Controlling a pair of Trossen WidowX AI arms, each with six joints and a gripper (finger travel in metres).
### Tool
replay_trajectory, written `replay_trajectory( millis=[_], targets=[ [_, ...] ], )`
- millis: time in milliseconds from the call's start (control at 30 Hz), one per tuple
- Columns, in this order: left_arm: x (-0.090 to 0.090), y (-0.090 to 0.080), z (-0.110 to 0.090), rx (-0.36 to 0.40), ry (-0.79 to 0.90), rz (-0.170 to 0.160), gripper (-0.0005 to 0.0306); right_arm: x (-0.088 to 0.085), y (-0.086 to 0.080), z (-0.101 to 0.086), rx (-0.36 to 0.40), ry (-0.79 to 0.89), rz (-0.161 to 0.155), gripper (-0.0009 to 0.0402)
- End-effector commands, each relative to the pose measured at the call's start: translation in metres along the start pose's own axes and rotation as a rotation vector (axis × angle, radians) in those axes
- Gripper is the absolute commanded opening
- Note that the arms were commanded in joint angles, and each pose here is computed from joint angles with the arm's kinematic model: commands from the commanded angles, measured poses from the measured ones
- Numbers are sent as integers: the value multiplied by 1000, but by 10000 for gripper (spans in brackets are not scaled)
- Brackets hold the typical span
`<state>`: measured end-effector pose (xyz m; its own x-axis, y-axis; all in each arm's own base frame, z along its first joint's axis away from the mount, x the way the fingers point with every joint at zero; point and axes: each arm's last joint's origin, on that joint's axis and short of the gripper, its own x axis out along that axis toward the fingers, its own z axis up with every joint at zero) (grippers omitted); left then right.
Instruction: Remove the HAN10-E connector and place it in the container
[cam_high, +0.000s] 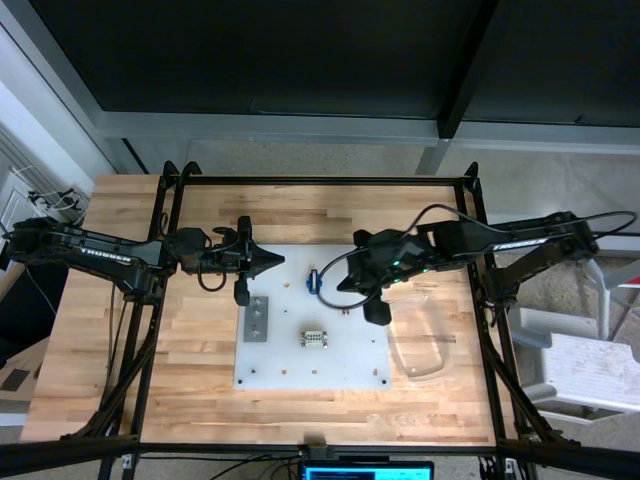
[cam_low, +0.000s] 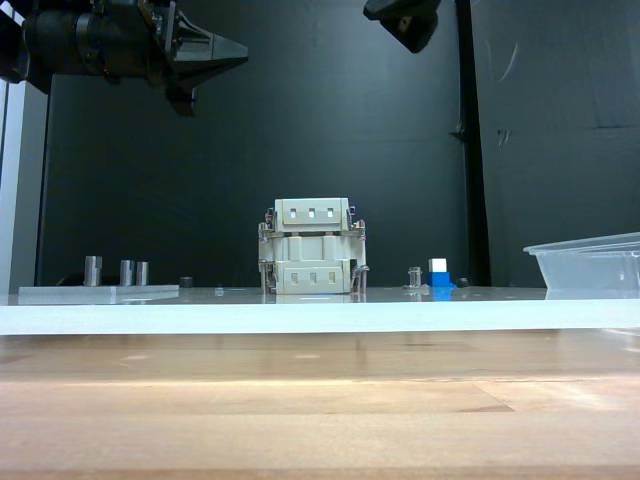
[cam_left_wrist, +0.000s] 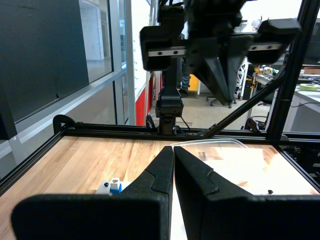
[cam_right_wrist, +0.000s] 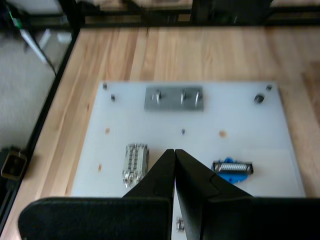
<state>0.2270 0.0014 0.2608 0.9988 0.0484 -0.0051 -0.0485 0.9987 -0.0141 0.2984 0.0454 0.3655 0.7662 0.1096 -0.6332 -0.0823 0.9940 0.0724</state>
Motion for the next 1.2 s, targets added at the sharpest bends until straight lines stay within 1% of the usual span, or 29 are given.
replay_trajectory(
  millis=[33, 233, 333, 400, 467, 700, 900, 1000, 1100, 1200],
  targets=[
    [0, 0, 0, 0, 0, 0, 0, 10, 5, 12, -7, 83, -2, 0],
    [0, 0, 0, 0, 0, 0, 0, 34, 10, 24, -16, 242, -12, 0],
    [0, 0, 0, 0, 0, 0, 0, 47, 12, 26, -23, 320, -25, 0],
    [0, 0, 0, 0, 0, 0, 0, 55, 14, 28, -31, 356, -40, 0],
    [0, 0, 0, 0, 0, 0, 0, 63, 15, 30, -33, 378, -42, 0],
    [0, 0, 0, 0, 0, 0, 0, 82, 22, 37, -15, 448, -49, 0],
    [0, 0, 0, 0, 0, 0, 0, 99, 28, 40, 21, 502, -61, 0],
    [0, 0, 0, 0, 0, 0, 0, 107, 30, 39, 39, 524, -66, 0],
    [0, 0, 0, 0, 0, 0, 0, 115, 33, 38, 41, 544, -67, 1],
    [0, 0, 0, 0, 0, 0, 0, 122, 36, 35, 52, 558, -69, 12]
  ],
)
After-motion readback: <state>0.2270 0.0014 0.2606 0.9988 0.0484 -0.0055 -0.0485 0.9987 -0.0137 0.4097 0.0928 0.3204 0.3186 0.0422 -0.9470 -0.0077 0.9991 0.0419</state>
